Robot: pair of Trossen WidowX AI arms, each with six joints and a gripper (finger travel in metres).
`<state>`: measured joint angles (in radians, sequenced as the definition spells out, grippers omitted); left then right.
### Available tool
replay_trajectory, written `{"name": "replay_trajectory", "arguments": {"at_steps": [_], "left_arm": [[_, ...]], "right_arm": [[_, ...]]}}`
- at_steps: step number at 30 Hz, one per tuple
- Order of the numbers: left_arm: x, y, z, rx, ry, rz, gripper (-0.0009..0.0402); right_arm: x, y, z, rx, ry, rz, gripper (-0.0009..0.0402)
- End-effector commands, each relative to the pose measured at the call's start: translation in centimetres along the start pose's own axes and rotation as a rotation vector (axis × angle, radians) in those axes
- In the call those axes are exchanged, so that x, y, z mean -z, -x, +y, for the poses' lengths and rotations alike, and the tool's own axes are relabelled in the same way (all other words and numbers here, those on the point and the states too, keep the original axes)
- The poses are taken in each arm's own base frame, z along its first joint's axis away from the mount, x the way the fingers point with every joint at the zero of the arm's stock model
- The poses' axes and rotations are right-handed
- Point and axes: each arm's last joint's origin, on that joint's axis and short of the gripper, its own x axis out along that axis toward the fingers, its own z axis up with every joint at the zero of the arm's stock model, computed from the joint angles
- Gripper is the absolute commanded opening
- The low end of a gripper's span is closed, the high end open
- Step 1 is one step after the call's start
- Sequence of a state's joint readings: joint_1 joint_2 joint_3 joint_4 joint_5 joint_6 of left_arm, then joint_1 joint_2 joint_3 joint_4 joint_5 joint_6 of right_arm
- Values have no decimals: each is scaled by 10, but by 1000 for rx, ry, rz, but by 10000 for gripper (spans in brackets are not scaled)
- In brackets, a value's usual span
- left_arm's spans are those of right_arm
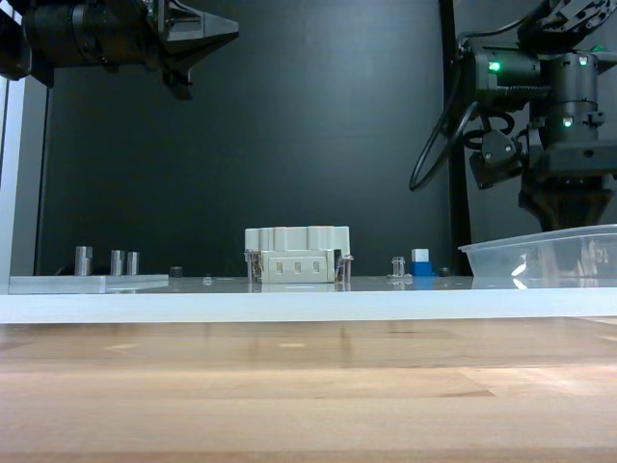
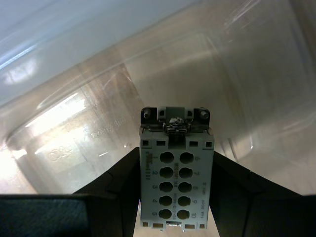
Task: Remove the HAN10-E connector and place it in the container
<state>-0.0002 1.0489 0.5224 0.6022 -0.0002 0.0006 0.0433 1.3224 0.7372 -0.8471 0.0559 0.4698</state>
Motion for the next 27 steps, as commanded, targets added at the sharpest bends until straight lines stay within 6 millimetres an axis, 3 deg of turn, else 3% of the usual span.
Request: {"name": "replay_trajectory", "arguments": {"at_steps": [1,7,10,21,27], "left_arm": [[0,0,0,0,0,-1,0],[0,0,0,0,0,0,0],[0,0,0,0,0,-1,0],[0,0,0,0,0,-1,0],[0,0,0,0,0,0,0]], "right_arm": [[0,-5,1,3,-1,5,0],[-2,-7,1,4,0,8,5],[-2,-7,1,7,0,8,31],[-1,-7,2,-1,9,12,215],[-2,-6,3,-2,10,10,296]]}}
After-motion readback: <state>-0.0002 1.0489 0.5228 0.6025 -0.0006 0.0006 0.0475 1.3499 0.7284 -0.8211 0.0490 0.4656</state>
